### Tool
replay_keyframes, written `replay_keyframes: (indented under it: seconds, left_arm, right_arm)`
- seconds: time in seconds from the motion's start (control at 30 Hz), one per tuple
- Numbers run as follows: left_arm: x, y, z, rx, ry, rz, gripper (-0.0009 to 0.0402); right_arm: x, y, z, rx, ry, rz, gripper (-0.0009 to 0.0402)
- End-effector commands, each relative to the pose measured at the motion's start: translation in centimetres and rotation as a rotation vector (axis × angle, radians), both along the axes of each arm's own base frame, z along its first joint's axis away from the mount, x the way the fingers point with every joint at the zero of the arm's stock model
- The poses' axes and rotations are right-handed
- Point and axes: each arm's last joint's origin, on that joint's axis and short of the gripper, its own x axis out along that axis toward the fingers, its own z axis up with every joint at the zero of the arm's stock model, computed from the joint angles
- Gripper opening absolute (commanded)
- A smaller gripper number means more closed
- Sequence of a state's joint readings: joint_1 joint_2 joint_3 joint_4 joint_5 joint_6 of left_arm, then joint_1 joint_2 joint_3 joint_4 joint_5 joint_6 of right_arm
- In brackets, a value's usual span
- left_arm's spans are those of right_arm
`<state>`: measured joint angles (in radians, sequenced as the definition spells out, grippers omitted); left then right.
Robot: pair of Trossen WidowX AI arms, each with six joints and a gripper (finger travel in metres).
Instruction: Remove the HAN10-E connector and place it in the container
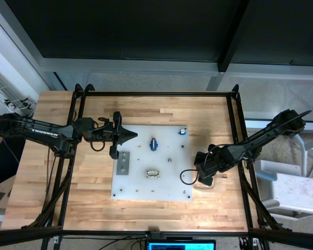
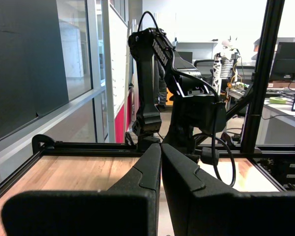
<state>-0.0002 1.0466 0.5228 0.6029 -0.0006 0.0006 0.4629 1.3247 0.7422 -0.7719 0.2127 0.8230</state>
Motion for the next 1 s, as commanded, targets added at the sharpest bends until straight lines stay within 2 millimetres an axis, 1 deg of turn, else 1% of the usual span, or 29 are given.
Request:
replay_keyframes:
  seconds: [0.03,0.13,0.23,0.37,0.47,0.6,0.73,1.0]
  left_arm:
    - [0.0,0.0,0.0,0.0,0.0,0.0,0.0]
    - [0.0,0.0,0.0,0.0,0.0,0.0,0.0]
    - [0.0,0.0,0.0,0.0,0.0,0.0,0.0]
    - [0.0,0.0,0.0,0.0,0.0,0.0,0.0]
    - [0.0,0.0,0.0,0.0,0.0,0.0,0.0]
    - [0.0,0.0,0.0,0.0,0.0,0.0,0.0]
    - [0.0,0.0,0.0,0.0,0.0,0.0,0.0]
    - [0.0,0.0,0.0,0.0,0.0,0.0,0.0]
  right_arm:
    - [0.0,0.0,0.0,0.005,0.003,0.002,0.0114]
    - [0.0,0.0,0.0,0.012,0.006,0.004,0.0173]
    - [0.0,0.1,0.0,0.02,0.011,0.006,0.0223]
    - [0.0,0.1,0.0,0.028,0.013,0.003,0.0276]
    - [0.2,0.2,0.3,0.035,0.007,0.001,0.0302]
    - [0.3,0.3,1.1,0.031,0.01,0.006,0.0312]
    - [0.4,0.3,2.0,0.026,0.018,0.01,0.0303]
    - [0.6,0.5,4.3,0.042,-0.024,0.013,0.0286]
